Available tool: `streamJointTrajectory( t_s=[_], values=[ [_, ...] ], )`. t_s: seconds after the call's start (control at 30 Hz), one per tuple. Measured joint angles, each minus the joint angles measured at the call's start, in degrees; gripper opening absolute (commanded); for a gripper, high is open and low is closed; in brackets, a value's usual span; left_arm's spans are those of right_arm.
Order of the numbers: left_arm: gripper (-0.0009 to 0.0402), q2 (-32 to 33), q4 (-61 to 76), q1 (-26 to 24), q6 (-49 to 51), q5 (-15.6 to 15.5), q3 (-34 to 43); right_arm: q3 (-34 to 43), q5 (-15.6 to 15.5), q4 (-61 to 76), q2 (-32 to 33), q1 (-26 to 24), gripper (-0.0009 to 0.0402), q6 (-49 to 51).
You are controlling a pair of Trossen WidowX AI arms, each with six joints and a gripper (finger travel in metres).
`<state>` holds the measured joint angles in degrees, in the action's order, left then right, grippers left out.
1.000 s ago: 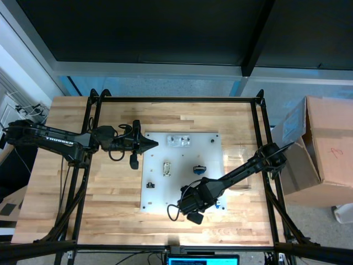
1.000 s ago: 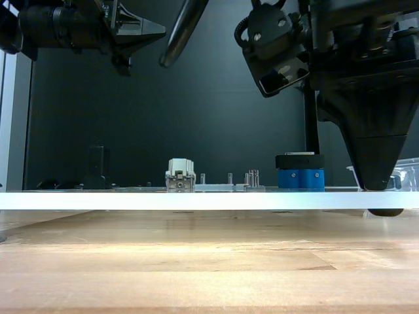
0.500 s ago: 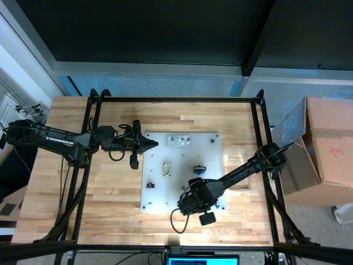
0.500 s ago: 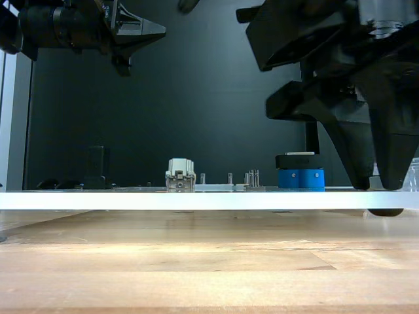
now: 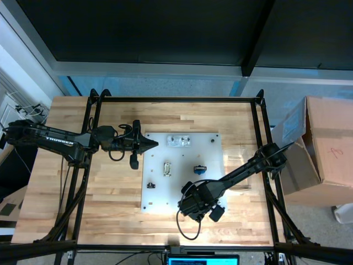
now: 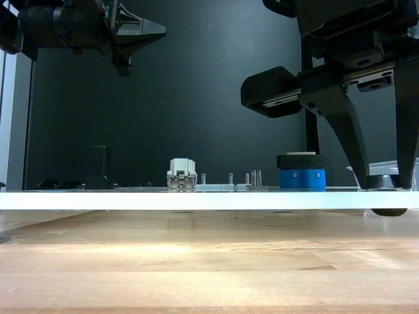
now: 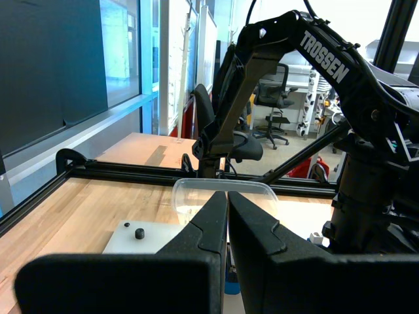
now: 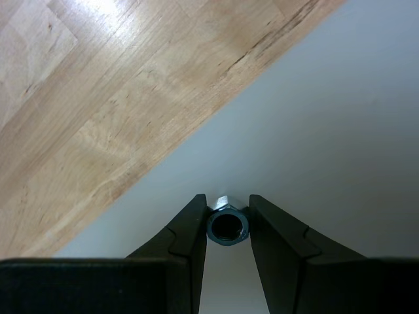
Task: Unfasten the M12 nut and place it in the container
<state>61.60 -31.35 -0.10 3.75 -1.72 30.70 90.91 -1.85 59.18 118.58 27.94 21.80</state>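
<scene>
The small silver nut [image 8: 228, 226] sits pinched between my right gripper's fingers [image 8: 190, 226], close above the white board [image 8: 340, 144]. In the low view my right gripper [image 6: 383, 185] reaches down to board level at the near right, fingers side by side around a dark stub [image 6: 376, 182], so the nut looks to be on its stud. From above, the right gripper [image 5: 199, 205] hides the nut and the stud. The clear container [image 5: 240, 165] stands off the board's right edge and holds no nut. My left gripper [image 5: 154, 144] hovers shut and empty over the board's far left edge.
On the board stand a blue block with a black cap [image 6: 301, 171], a grey connector [image 6: 181, 175], small silver posts [image 6: 252, 176] and a black post [image 5: 213, 140] at the far right corner. A black frame [image 5: 176, 100] rims the wooden table.
My right wrist has turned in place over the stud; its camera block swung from near left round to near right. In the low view the fingers now stand side by side. The left arm has not moved.
</scene>
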Motion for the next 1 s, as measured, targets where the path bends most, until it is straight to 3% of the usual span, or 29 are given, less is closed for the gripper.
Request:
streamJointTrajectory(
  t_s=[0.8,1.0],
  values=[
    [0.0,0.0,0.0,0.0,0.0,0.0,0.0,0.1,0.4,-0.2,-0.3,0.3,0.0017,-0.2],
    [0.0,0.0,0.0,0.0,0.0,0.0,0.0,0.1,0.4,-0.2,-0.8,0.4,0.0076,-0.3]
  ],
)
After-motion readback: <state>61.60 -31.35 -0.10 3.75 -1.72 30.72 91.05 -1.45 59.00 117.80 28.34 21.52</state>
